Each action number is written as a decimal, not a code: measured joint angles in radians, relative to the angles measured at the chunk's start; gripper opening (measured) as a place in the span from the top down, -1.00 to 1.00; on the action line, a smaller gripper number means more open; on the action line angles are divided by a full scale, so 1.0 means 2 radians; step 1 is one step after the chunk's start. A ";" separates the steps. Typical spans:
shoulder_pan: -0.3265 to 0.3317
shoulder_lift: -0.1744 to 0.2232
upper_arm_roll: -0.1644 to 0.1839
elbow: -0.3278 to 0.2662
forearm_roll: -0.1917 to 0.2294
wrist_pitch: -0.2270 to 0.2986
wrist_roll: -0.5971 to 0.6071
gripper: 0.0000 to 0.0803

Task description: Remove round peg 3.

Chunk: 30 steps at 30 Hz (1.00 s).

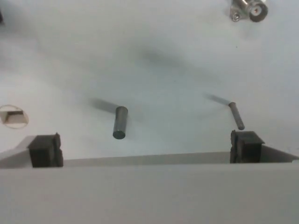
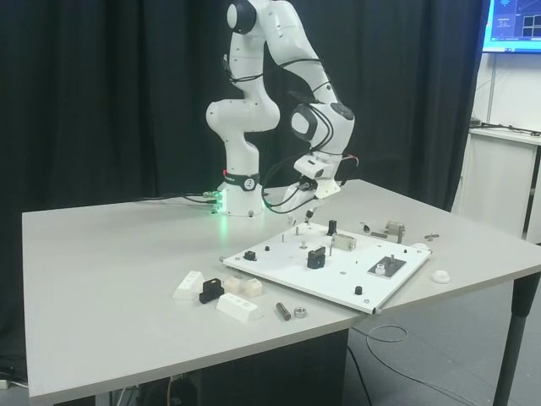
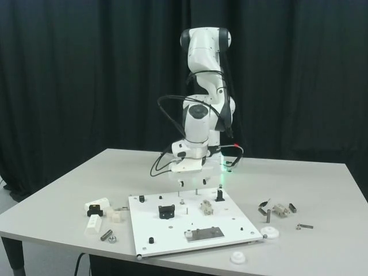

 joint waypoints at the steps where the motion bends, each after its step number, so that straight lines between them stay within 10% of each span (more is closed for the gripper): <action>1: 0.000 0.002 -0.001 -0.001 0.000 0.001 -0.002 -0.99; 30: 0.010 0.031 -0.003 -0.022 -0.016 0.025 -0.017 -0.99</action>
